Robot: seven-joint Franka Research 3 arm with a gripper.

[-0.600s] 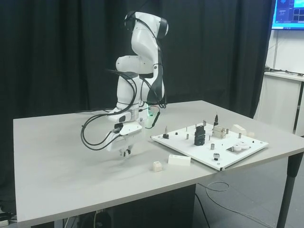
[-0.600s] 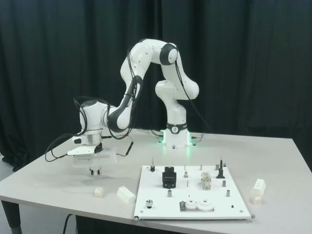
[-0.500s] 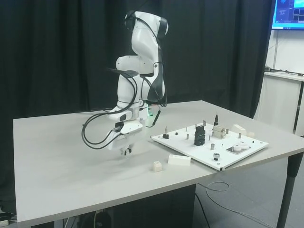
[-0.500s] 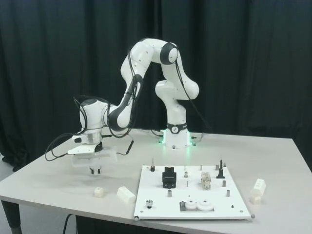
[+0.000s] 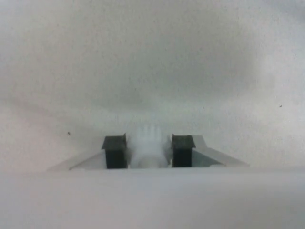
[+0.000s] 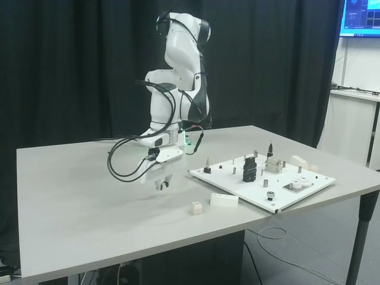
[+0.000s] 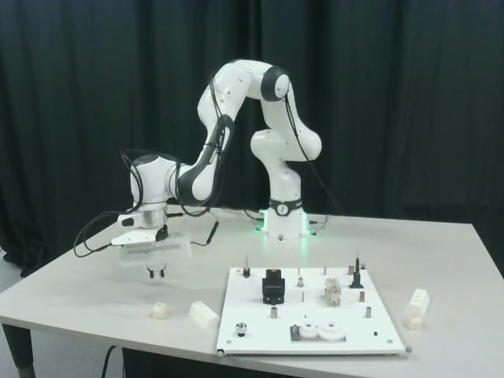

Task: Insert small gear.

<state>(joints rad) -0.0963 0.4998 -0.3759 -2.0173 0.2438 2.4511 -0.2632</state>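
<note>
So the small gear (image 5: 148,143) is already pinched between the fingers (image 5: 115,151), hanging above the bare grey table (image 6: 71,196). The white board (image 7: 311,335) it has to go into sits well off to the side, toward the arm's base side of the table, so the next move looks like a sideways carry.

Arm (image 7: 216,118): glossy white plastic shells, black rubbery cables looped beside wrist. Fingers (image 5: 114,151): matt black pads. Small gear (image 5: 148,145) clamped between pads: white plastic, toothed, slightly translucent. Table (image 6: 71,196) under pincer: matt grey laminate, smooth, few dark specks. Board (image 7: 315,335) off to pincer's side: smooth white plastic, holding metal pegs, black plastic parts. Curtain (image 7: 94,94) behind: black cloth, matt, hanging in folds.
</note>
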